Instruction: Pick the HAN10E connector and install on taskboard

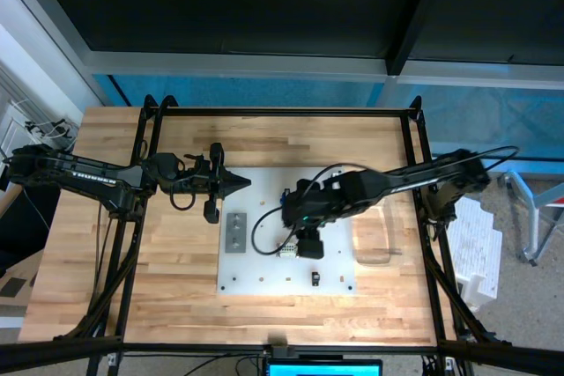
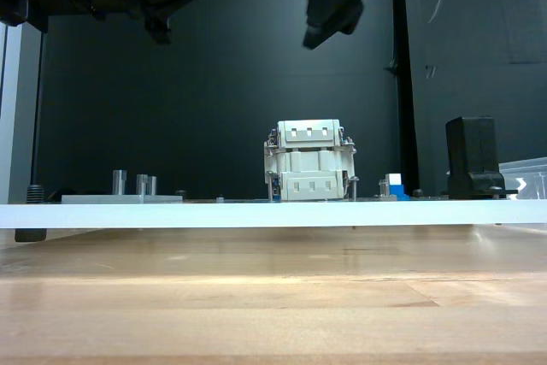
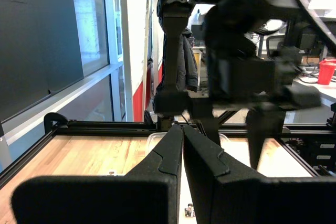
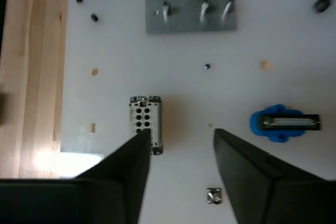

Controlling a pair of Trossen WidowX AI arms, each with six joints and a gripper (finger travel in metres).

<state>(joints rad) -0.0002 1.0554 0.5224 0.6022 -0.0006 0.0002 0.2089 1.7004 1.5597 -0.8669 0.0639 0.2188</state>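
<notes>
The HAN10E connector (image 4: pixel 144 121), a pale grey insert with rows of pin holes, stands upright on the white taskboard (image 4: pixel 105 35). It also shows in the low view as a stacked pale block (image 2: pixel 309 162) and under the right arm from above (image 1: pixel 287 251). My right gripper (image 4: pixel 181 142) hangs open above the board, well clear of the connector, with nothing between its fingers (image 4: pixel 126 171). From table height it floats high over the connector (image 2: pixel 332 14). My left gripper (image 1: pixel 236 182) is shut and empty, held above the board's far left corner (image 3: pixel 182 132).
On the board sit a grey block with three pins (image 4: pixel 190 11), a blue part (image 4: pixel 282 124) and a black fitting (image 2: pixel 472 158). A clear plastic tray (image 1: pixel 381 237) lies on the wooden table to the right of the board. A black frame rims the table.
</notes>
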